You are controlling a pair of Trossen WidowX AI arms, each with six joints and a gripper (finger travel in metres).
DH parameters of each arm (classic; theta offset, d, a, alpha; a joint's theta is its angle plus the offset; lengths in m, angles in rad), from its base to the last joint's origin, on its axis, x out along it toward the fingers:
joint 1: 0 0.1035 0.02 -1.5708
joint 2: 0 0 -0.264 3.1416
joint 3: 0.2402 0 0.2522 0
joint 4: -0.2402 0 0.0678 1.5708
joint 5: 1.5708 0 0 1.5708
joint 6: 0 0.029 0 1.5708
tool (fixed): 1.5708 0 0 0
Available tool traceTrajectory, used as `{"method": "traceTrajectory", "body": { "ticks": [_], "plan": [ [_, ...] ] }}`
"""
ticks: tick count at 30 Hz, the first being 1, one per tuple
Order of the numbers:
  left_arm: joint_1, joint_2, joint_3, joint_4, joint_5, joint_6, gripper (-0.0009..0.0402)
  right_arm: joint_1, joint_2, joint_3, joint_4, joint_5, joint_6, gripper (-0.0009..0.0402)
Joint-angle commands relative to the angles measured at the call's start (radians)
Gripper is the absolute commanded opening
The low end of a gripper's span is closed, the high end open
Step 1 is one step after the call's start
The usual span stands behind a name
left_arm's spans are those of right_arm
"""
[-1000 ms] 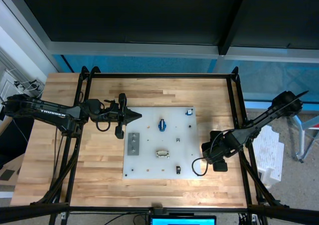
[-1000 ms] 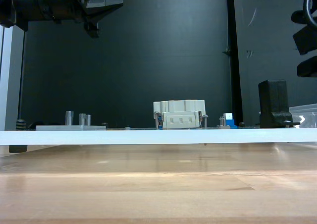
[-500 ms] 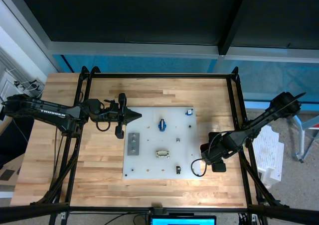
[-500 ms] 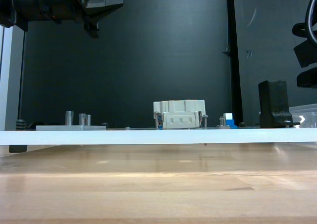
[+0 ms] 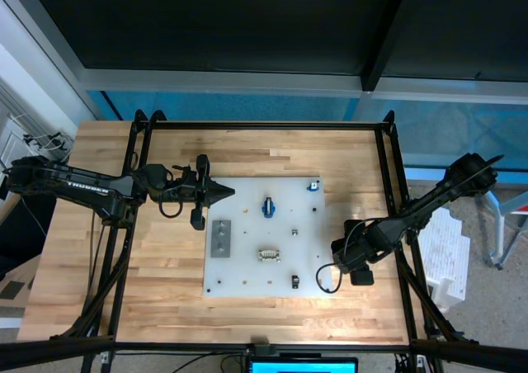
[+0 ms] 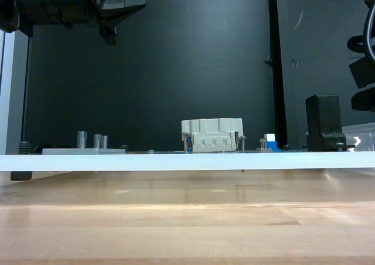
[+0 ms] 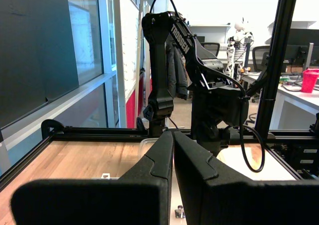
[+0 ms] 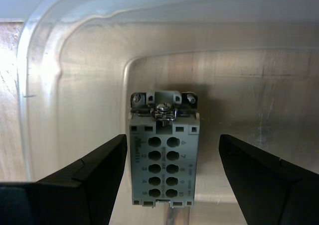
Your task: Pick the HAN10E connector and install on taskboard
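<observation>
Over clear tray [image 8: 75, 85], right pincer [image 8: 171, 141] wide apart flanking HAN10E connector [image 8: 163, 160]; left pincer [image 5: 228, 193] together above taskboard [image 5: 247, 276] edge.

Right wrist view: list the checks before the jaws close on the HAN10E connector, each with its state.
1. HAN10E connector between the jaws of the right gripper: ok.
2. Jaws open wider than the connector: ok.
3. Connector flat in the clear tray, clear of its walls: ok.
4. Jaws low enough to grip: cannot tell.
5. Left gripper shut, high above the far left corner of the taskboard, away from the tray: ok.
6. Mounting spot free: cannot tell; a beige block stands on the taskboard.
</observation>
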Motion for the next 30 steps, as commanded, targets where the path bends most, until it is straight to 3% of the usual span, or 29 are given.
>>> {"method": "traceTrajectory", "body": {
  "ticks": [1, 9, 24, 30],
  "plan": [
    [0.000, 0.000, 0.000, 0.000, 0.000, 0.000, 0.0001, 0.000, 0.000, -0.007, 0.008, 0.000, -0.001, 0.0250],
    [0.000, 0.000, 0.000, 0.000, 0.000, 0.000, 0.0001, 0.000, 0.000, -0.013, 0.020, 0.000, -0.008, 0.0202],
    [0.000, 0.000, 0.000, 0.000, 0.000, 0.000, 0.0001, 0.000, -0.005, -0.011, 0.019, -0.004, -0.008, 0.0046],
    [0.000, 0.000, 0.000, 0.000, 0.000, 0.000, 0.0001, 0.000, -0.031, 0.026, -0.050, -0.010, -0.008, 0.0012]
  ]
}}
